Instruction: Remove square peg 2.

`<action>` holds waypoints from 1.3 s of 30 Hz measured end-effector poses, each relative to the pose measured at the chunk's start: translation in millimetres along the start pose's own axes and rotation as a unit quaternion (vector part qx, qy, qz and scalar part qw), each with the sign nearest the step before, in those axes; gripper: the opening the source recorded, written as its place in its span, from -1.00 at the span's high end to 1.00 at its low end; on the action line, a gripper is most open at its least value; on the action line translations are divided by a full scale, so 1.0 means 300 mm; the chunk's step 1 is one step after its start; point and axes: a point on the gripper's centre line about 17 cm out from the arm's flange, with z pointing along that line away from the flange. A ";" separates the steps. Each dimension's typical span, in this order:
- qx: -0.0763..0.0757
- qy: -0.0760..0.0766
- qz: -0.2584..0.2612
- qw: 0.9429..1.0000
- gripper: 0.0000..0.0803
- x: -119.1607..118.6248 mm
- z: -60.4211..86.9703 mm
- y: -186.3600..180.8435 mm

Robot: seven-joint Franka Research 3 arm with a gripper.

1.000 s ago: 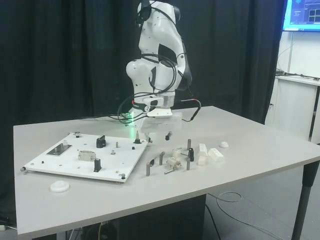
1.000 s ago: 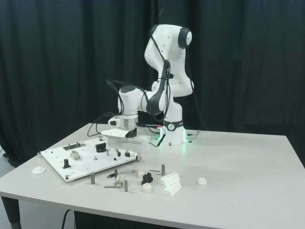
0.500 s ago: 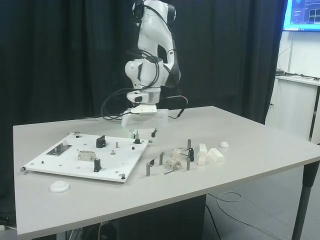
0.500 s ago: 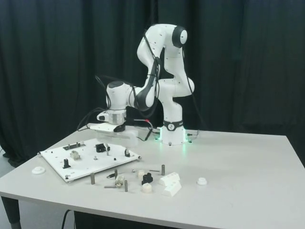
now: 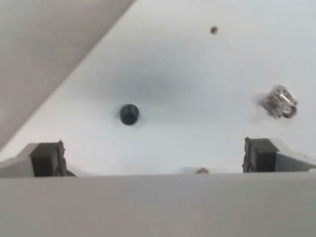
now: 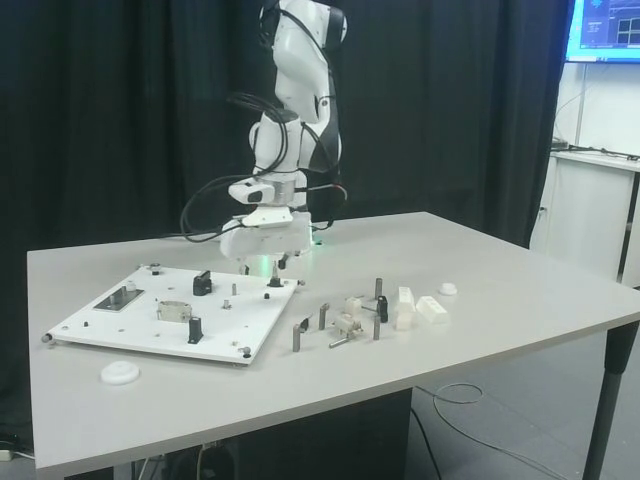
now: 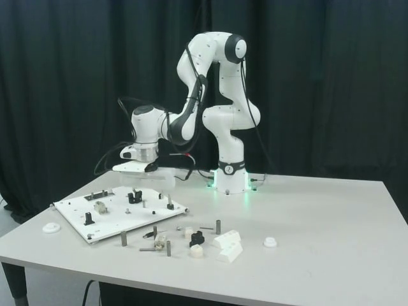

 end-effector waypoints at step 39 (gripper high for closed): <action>-0.024 0.028 -0.290 0.956 -0.99 -0.139 0.084 0.128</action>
